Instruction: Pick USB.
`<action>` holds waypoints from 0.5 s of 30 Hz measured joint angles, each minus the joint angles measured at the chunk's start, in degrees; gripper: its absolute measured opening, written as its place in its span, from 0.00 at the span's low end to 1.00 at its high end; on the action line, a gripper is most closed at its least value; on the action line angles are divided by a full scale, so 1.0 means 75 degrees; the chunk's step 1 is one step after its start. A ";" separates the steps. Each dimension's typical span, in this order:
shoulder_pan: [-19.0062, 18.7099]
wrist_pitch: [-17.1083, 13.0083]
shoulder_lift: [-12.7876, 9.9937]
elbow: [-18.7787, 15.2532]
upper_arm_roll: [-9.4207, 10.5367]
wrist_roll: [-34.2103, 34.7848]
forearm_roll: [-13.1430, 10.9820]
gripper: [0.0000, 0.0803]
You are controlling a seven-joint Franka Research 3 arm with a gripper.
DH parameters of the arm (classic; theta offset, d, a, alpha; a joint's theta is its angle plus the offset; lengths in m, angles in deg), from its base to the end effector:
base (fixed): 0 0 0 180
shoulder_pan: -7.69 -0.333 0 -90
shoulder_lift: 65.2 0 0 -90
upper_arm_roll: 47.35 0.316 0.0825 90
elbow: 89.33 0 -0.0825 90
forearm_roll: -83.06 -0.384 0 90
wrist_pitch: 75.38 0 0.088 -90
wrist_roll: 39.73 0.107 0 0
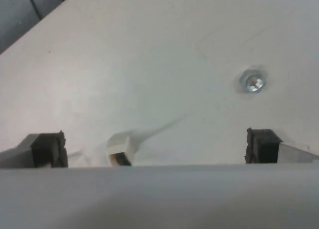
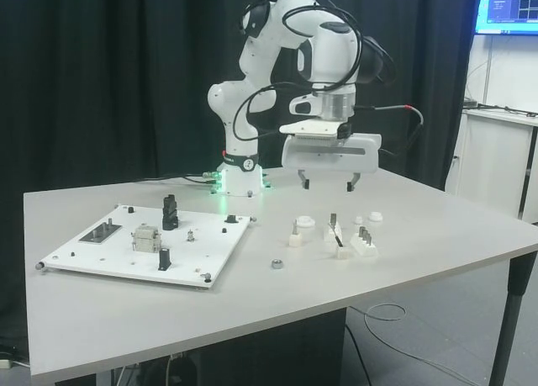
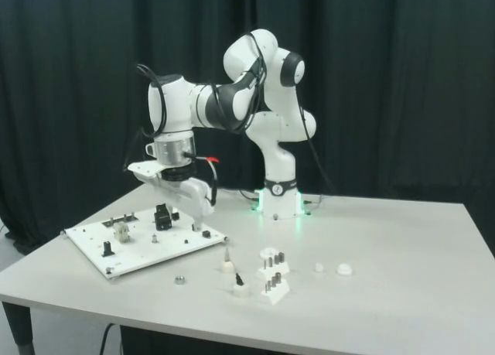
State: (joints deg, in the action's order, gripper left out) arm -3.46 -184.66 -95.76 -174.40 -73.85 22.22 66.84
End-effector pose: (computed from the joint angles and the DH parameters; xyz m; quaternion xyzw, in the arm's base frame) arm 0.6801 -0.1123 0.3845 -0.7644 0.6440 0.0306 0.0054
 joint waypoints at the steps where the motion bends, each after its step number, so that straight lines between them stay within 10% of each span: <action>1: 0.0000 0.0016 -0.0001 0.0000 0.0002 0.0012 -0.0052 1.00; 15: -0.0032 0.0425 -0.0012 -0.0136 0.0031 0.0001 -0.0601 1.00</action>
State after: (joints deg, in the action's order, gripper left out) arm -3.70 -181.47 -95.85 -175.42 -73.62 22.23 62.33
